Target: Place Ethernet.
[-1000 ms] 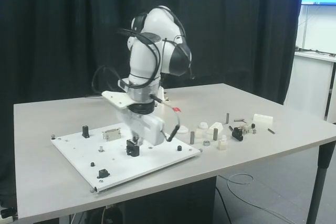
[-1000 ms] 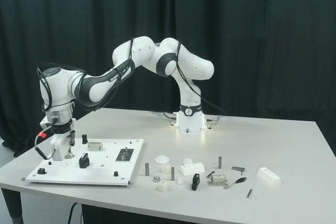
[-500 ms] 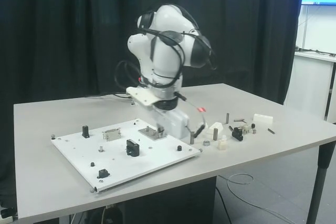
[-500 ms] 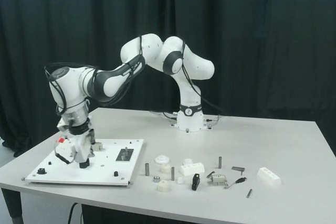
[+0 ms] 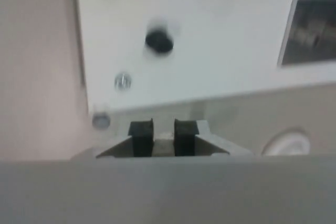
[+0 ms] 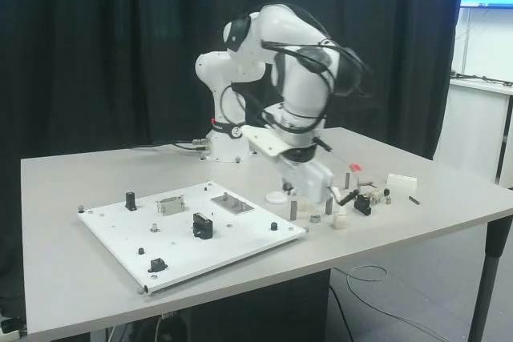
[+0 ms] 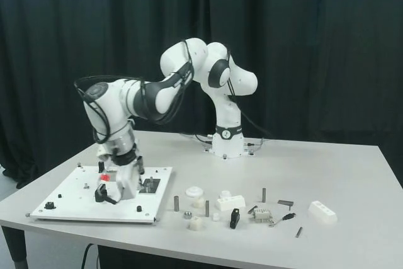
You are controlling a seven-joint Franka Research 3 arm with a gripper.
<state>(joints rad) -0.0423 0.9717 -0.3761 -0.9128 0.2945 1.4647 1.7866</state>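
A black connector block [image 6: 202,226] [image 7: 99,193] stands alone on the white board [image 6: 120,234] [image 7: 69,209], nothing touching it. My gripper [image 6: 298,196] [image 7: 124,197] hangs low over the board's edge nearest the loose parts, well away from that block. The wrist view shows my gripper [image 5: 163,136] open by a narrow gap, with nothing between the black fingertips [image 5: 140,136]. Below them lie the board's corner, a black peg [image 5: 159,41], a screw [image 5: 122,81] and part of a white ring [image 5: 286,142] on the table.
The board also carries a black post [image 6: 131,200], a grey connector [image 6: 170,204], a grey plate [image 6: 232,202] and a small black part [image 6: 157,263]. Beside it lie several loose white blocks [image 6: 340,220], grey pins [image 6: 347,180], a black piece [image 6: 362,204] and a white block [image 6: 401,181].
My gripper has left the black block standing on the board and swung across the board to the edge by the loose parts.
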